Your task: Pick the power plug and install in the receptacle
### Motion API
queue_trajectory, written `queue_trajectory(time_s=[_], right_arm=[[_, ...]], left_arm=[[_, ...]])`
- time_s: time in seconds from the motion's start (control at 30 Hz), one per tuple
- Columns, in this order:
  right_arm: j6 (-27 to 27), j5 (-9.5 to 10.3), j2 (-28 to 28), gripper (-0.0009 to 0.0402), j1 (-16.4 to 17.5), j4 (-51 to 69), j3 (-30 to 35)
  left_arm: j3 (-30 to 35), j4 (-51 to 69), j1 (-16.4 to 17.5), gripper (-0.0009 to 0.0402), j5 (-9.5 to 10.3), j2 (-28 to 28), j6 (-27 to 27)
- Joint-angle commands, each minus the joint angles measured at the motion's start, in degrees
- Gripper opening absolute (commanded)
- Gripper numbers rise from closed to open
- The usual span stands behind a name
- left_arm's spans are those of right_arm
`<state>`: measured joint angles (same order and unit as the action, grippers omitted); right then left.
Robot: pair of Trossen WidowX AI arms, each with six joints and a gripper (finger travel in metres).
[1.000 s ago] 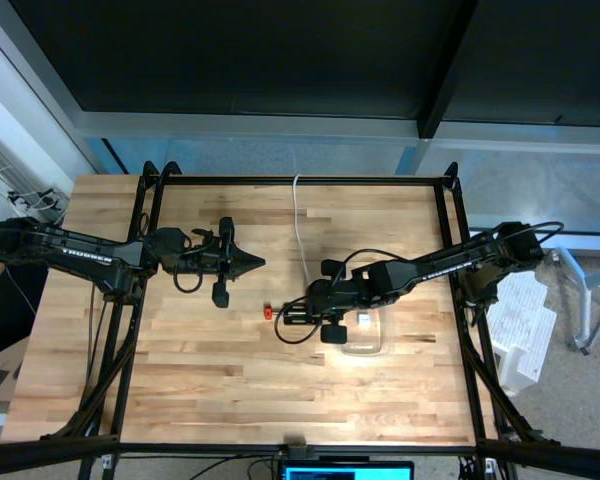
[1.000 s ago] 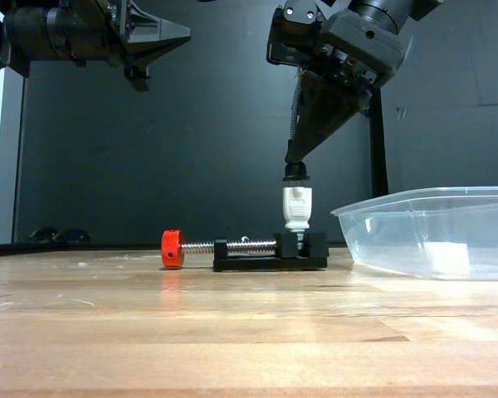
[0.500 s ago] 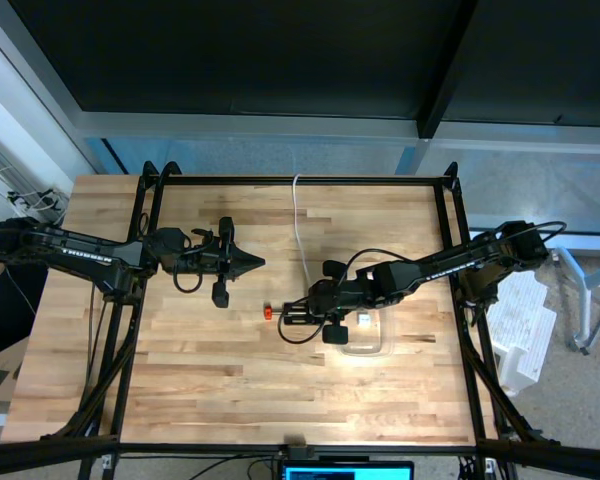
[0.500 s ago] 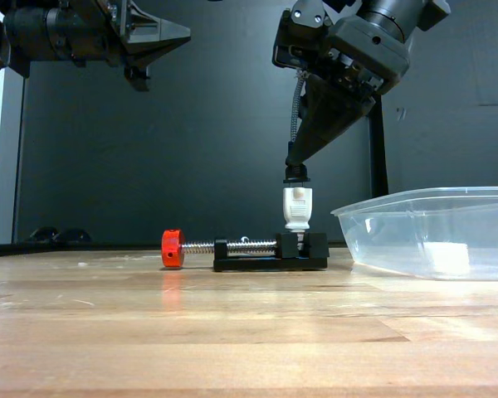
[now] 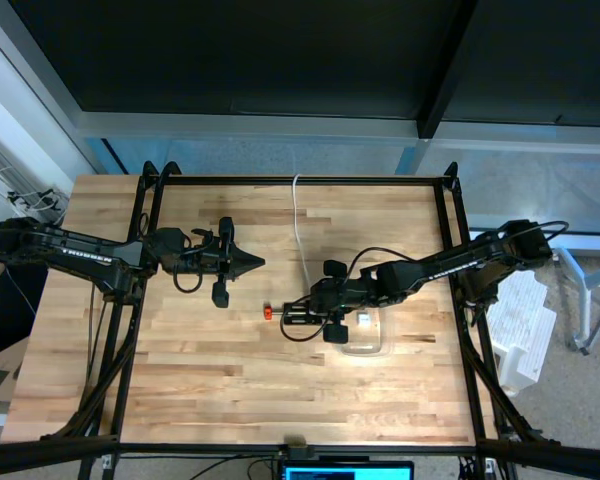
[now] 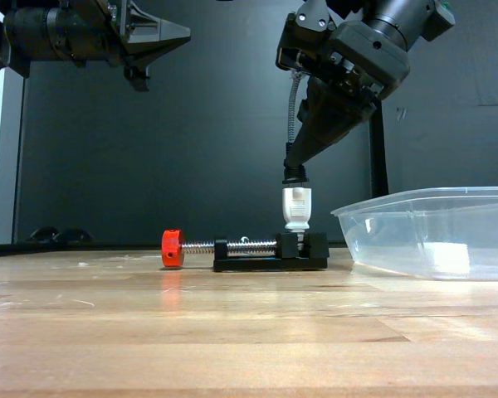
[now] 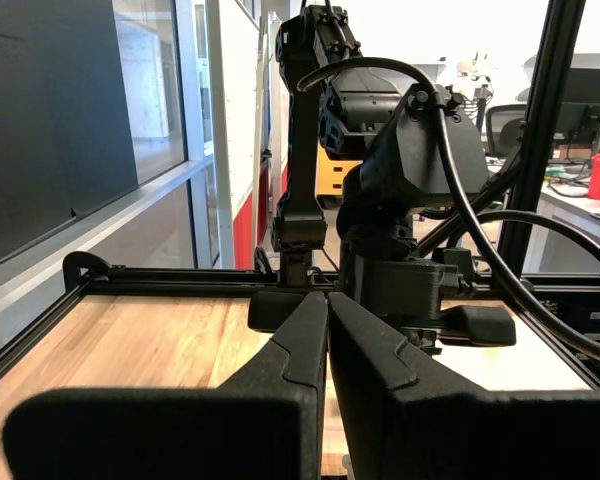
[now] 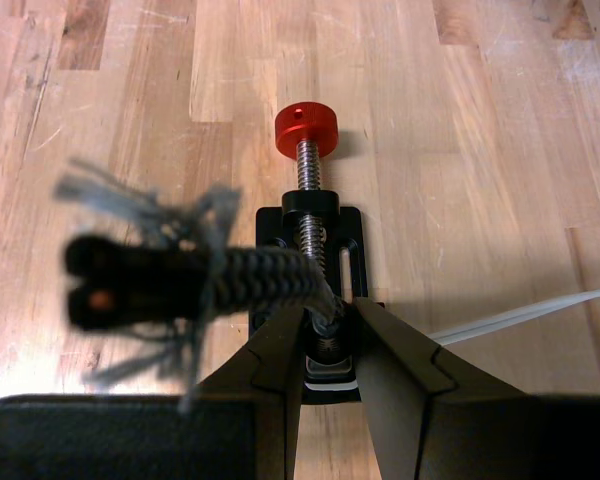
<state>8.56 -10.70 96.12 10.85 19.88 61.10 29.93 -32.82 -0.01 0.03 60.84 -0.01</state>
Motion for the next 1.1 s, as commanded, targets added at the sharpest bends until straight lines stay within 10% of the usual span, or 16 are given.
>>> queue_trajectory(time_s=[0.03,1.1], right_arm=[[-0.1,-0.26,-0.3,0.0,-0.1,1.6,-1.5],[-0.1,-0.24,-2.0,0.0041,-0.2,0.3,-1.1]], left_arm=[[0.0,0.0,0.0,0.0,0.0,0.0,0.0],[0.0,0.0,0.0,0.0,0.0,0.0,0.0]])
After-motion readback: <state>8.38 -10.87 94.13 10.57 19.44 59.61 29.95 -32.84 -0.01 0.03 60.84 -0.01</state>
